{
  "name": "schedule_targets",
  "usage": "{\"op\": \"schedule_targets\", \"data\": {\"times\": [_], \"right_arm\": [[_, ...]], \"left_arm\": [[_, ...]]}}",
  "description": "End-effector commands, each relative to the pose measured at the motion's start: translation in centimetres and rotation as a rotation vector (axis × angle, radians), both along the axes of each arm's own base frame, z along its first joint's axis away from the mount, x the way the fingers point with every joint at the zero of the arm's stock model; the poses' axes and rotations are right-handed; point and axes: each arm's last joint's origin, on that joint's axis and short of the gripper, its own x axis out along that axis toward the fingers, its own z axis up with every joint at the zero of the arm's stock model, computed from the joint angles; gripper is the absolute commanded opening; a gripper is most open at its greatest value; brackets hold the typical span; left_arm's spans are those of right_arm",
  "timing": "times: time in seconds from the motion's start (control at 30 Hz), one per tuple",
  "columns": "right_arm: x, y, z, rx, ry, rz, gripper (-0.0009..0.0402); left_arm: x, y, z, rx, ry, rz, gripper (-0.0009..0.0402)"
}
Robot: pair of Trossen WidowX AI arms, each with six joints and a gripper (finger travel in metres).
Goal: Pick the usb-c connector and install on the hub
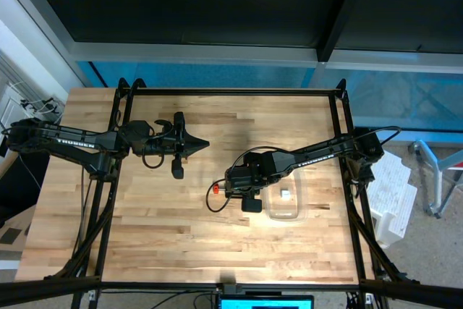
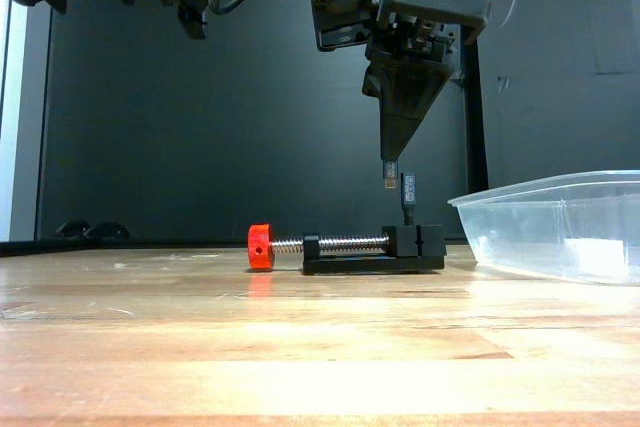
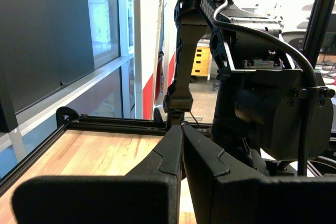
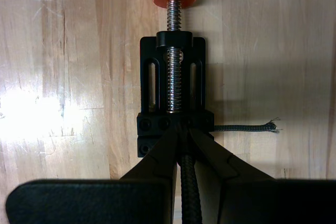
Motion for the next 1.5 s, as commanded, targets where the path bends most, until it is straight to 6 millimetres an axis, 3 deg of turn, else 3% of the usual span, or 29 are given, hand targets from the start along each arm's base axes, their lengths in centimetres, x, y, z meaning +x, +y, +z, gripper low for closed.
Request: {"op": "schedule_targets", "data": {"times": [0.03,0.77,1.5], "right_arm": [[0.0,0.0,0.0,0.0,-0.001,0.0,0.0],[-0.8,-0.1,2.1,0.004,-0.036,0.01,0.0],[-1.4,-0.1,2.4,-0.003,-0.013,0.021,0.0]], "left_arm": [[0.0,0.0,0.0,0.0,0.0,0.0,0.0],[0.0,0.0,0.0,0.0,0.0,0.0,0.0],[0.0,0.0,0.0,0.0,0.0,0.0,0.0]]}}
